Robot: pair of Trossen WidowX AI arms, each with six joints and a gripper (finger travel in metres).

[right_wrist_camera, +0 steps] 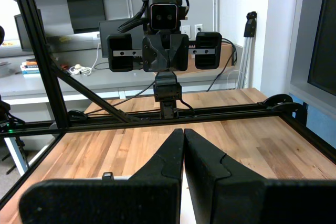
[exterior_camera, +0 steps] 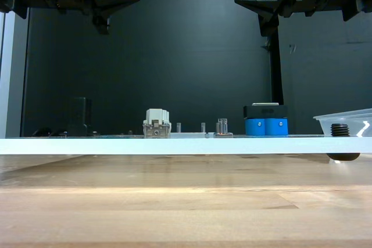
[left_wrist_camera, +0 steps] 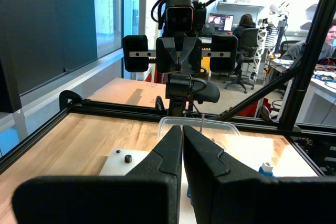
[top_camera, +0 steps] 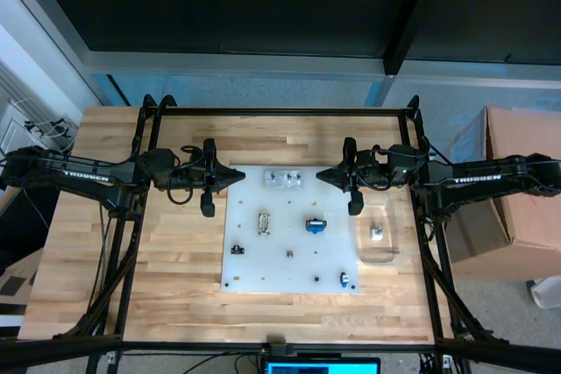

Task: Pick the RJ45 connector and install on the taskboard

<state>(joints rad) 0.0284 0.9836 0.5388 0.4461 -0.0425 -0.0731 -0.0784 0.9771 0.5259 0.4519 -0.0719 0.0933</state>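
Overhead hang closed TROSSEN left claw (top_camera: 240, 179), right claw (top_camera: 319, 175); connector (top_camera: 377, 234) in tray (top_camera: 388, 257).

The counter (top_camera: 131, 286) is seen to be of pale wood planks, smooth and faintly sheened. A white task board (top_camera: 263, 273) of smooth, matt plastic is laid on it. The frame (top_camera: 280, 112) around the counter is made of black metal with a satin finish. The left gripper (top_camera: 242, 178), raised over the board's far left part, and the right gripper (top_camera: 319, 174), raised over its far right part, are formed of matt black plastic, their fingers pressed together. The tray (top_camera: 377, 259) beside the board is of clear, glossy plastic. The RJ45 connector (top_camera: 377, 234), lying free in it, is seen as pale, shiny plastic. A box (top_camera: 517, 190) of matt brown cardboard is stood at the right.
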